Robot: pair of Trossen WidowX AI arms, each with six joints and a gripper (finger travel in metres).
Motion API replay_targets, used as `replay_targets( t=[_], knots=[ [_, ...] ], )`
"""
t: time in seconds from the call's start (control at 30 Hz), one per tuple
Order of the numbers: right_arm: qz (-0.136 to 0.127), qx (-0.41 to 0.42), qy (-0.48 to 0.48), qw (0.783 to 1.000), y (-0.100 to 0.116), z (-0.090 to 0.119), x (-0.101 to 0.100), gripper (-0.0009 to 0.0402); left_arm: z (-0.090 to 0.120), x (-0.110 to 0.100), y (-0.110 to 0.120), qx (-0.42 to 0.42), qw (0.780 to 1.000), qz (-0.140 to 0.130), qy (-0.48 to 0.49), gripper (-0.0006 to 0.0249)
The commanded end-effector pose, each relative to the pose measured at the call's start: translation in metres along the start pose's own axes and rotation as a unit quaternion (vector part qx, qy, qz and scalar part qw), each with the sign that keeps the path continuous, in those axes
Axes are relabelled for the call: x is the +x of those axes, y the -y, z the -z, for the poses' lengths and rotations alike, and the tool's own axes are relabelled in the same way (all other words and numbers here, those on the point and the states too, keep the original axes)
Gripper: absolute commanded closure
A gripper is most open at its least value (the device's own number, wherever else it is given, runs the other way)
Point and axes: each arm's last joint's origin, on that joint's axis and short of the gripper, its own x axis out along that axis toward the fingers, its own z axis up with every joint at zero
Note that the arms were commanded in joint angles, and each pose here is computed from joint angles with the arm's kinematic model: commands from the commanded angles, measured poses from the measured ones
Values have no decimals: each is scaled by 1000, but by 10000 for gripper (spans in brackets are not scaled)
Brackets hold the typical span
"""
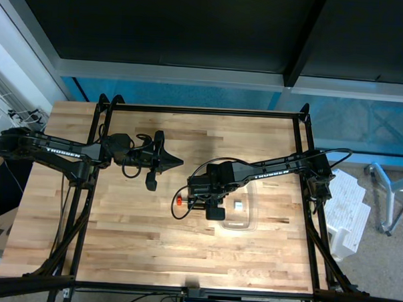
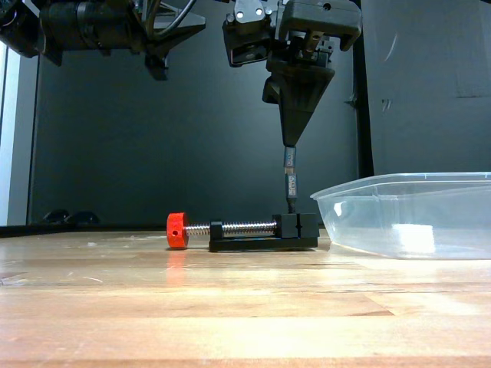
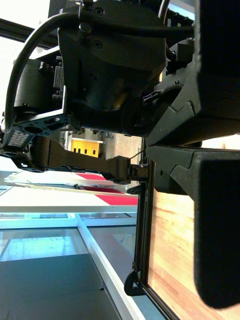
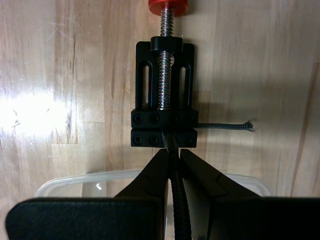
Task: Pick the usb-c connector and install on the hub
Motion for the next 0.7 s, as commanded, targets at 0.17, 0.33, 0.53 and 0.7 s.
replay_targets(
  t=[0.17, 0.33, 0.53, 0.7],
  knots=[
    [0, 3, -2, 1000, 0, 0, 0, 393, 0, 0, 0, 0, 1000, 0, 0, 243],
    [0, 2, -3, 1000, 0, 1, 0, 393, 0, 0, 0, 0, 1000, 0, 0, 243],
    [1, 0, -5, 1000, 0, 1, 0, 393, 0, 0, 0, 0, 1000, 0, 0, 243],
    [1, -5, -5, 1000, 0, 1, 0, 393, 0, 0, 0, 0, 1000, 0, 0, 243]
  ],
)
